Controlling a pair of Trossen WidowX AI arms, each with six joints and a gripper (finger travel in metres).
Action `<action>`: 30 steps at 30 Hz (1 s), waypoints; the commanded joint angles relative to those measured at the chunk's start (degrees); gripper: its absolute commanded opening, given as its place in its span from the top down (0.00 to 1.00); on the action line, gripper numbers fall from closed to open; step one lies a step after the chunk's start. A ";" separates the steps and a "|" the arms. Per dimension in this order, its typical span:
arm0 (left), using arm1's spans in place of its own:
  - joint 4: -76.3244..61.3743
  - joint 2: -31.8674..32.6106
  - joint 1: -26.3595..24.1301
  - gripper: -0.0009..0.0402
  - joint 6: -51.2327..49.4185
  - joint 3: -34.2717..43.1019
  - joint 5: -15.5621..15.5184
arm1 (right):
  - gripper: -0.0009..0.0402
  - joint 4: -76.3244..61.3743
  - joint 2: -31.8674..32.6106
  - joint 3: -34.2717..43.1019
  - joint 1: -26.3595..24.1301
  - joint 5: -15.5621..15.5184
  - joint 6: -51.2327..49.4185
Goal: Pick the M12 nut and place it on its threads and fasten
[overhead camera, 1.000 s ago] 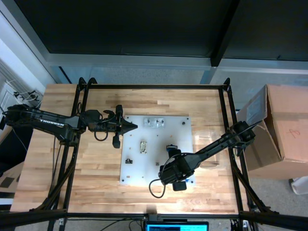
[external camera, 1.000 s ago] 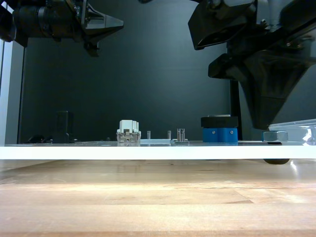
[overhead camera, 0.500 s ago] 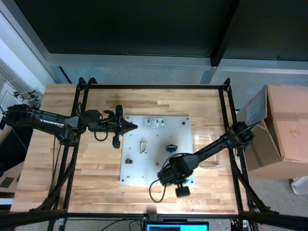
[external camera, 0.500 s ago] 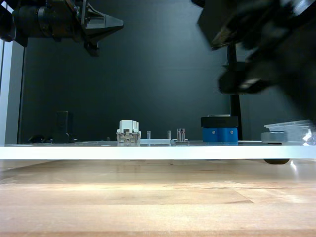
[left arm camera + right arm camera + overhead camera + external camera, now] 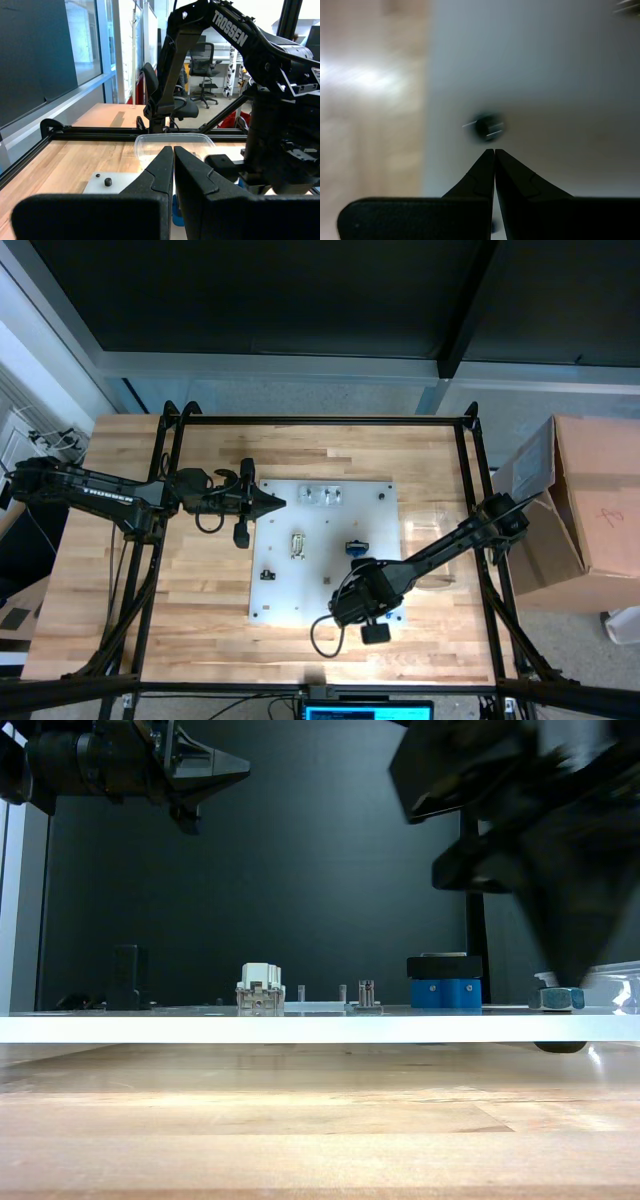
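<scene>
White board [image 5: 285, 590] sits mid-table. Left gripper [image 5: 279, 503] hovers high at its far left edge, fingers pressed together. Right gripper [image 5: 560, 982], pinched closed on nothing in its wrist view, points down onto the nut [image 5: 558, 999]. The high view hides that nut; on its stud or not, can't tell.

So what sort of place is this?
Probably a robotics lab: a wooden table with a task board, left gripper over its far left edge, right gripper at its near right, office chairs beyond.

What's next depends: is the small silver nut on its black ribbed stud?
On it: low view shows small silver nut seated, ribs hidden, below shut right gripper; left gripper hovers high left.
</scene>
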 commanded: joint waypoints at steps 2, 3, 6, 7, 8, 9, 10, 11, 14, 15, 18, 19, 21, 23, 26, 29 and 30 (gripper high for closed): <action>0.00 0.00 0.02 0.98 0.00 0.02 0.02 | 0.98 0.55 0.28 -0.07 0.07 1.05 0.46; 0.00 0.00 0.00 0.98 0.00 0.02 0.02 | 0.98 0.59 0.31 -0.07 0.09 1.07 0.46; 0.00 0.00 0.02 0.98 0.00 0.02 0.02 | 0.98 1.29 0.31 -0.39 0.11 0.90 0.46; 0.00 0.00 0.00 0.98 0.00 0.02 0.02 | 0.98 1.57 0.31 -0.44 0.15 0.87 0.46; 0.00 0.00 0.00 0.98 0.00 0.02 0.02 | 0.98 1.81 0.31 -0.44 0.17 0.11 0.44; 0.02 0.00 0.00 0.98 0.00 0.02 0.02 | 0.98 2.08 0.31 -0.46 0.17 -1.40 0.33; 0.00 0.00 0.00 0.98 0.00 0.02 0.02 | 0.98 2.43 0.31 -0.48 0.20 -4.13 0.09; 0.00 0.00 0.00 0.98 0.00 0.02 0.02 | 0.98 2.86 0.31 -0.57 0.17 -8.28 -1.25; 0.00 0.00 0.02 0.98 0.00 0.02 0.02 | 0.98 3.04 0.31 -0.59 0.20 -21.42 -6.08; 0.02 0.00 0.00 0.98 0.00 0.02 0.02 | 0.98 2.84 0.28 -0.59 0.20 -22.77 -6.16; -0.04 0.02 0.00 0.98 0.00 0.02 0.02 | 0.98 1.99 -0.04 -0.59 0.20 -20.70 -5.66; 0.00 0.00 0.00 0.98 0.00 0.02 0.02 | 0.98 1.75 -0.04 -0.59 0.20 -19.82 -5.64; 0.00 0.00 0.00 0.98 0.00 0.02 0.02 | 0.98 1.20 -0.04 -0.59 0.20 -17.75 -5.62; 0.00 0.00 0.00 0.98 0.00 0.02 0.02 | 0.98 0.85 -0.11 -0.59 0.20 -15.39 -5.16; 0.00 0.00 0.00 0.98 0.00 0.02 0.02 | 0.98 0.39 -0.13 -0.57 0.17 -12.35 -3.93; 0.00 0.02 0.00 0.98 0.00 0.02 0.02 | 0.98 0.20 -0.15 -0.57 0.17 -11.72 -3.98; -0.02 0.02 -0.02 0.98 0.00 0.02 0.02 | 0.98 0.22 -0.15 -0.57 0.20 -11.67 -3.96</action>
